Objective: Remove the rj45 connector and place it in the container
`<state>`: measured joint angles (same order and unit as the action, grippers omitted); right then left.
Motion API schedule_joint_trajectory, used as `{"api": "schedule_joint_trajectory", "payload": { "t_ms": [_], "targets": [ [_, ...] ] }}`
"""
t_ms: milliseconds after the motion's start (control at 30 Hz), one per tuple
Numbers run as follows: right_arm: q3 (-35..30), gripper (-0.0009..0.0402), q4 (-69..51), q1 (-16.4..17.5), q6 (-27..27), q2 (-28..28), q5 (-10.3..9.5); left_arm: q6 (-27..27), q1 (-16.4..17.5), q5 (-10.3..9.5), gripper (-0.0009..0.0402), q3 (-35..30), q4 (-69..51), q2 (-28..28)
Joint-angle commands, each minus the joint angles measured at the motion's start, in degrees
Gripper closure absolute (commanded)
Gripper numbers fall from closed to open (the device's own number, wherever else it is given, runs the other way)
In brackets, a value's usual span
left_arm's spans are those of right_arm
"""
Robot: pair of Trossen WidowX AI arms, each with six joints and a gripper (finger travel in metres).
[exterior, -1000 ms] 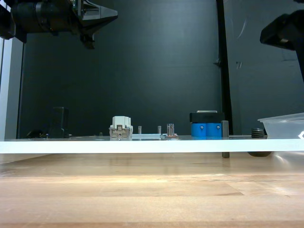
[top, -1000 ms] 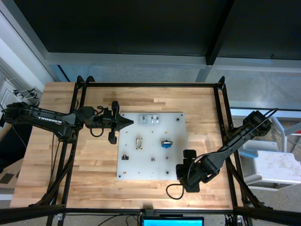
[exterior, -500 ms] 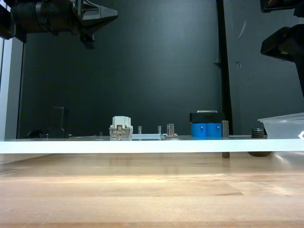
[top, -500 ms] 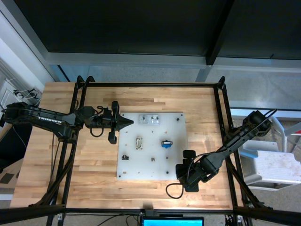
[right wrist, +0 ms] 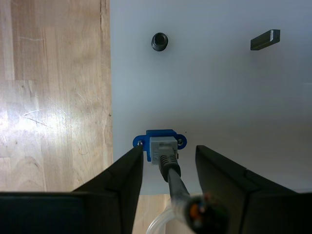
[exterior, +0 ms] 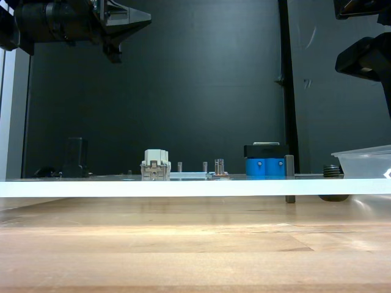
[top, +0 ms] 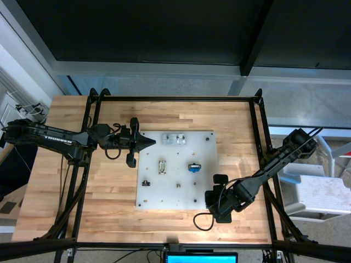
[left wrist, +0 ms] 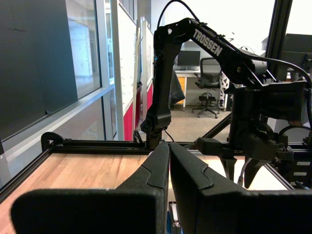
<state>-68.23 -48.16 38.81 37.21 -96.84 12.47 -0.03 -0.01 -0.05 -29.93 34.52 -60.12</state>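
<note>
rj45 connector, grey with a dark cable, sits in its blue holder at the edge of the white board. It lies between the widely spread fingers of the right gripper, which do not touch it. The container appears at the right of the low view. The left gripper, pinched closed on nothing, hovers above the board's left edge.

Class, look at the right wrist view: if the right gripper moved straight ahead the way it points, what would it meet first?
Likely the rj45 connector, sitting between the open fingers of the right gripper on the white board; depth is uncertain. The left gripper hangs shut over the board's left edge.
</note>
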Motion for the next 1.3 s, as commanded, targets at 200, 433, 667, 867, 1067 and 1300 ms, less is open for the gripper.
{"api": "schedule_joint_trajectory", "payload": {
  "t_ms": [200, 433, 667, 867, 1067, 1300],
  "targets": [
    [-0.04, 0.0312, 0.17, 0.02, -0.13, -0.02, 0.0, 0.02, 0.0, 0.02, 0.0392, -0.02, 0.02, 0.0],
    [-0.04, 0.036, 0.24, 0.09, -0.13, -0.02, 0.0, 0.02, 0.0, 0.02, 0.0392, -0.02, 0.0, 0.0],
    [-0.04, 0.0393, 0.31, 0.09, -0.13, -0.02, 0.02, 0.02, 0.02, 0.02, 0.0392, -0.02, 0.0, 0.0],
    [-0.04, 0.0393, 0.37, 0.09, -0.09, -0.02, 0.02, 0.02, 0.0, 0.02, 0.0392, -0.02, 0.0, 0.0],
    [-0.48, 0.0393, 0.26, 0.11, -0.11, 0.44, -0.04, 0.02, 0.02, 0.02, 0.0392, -0.02, 0.0, 0.0],
    [-1.01, 0.0393, -1.38, 0.2, -0.07, 2.14, -0.26, 0.02, 0.02, 0.02, 0.0392, -0.02, 0.0, 0.0]
  ]
}}
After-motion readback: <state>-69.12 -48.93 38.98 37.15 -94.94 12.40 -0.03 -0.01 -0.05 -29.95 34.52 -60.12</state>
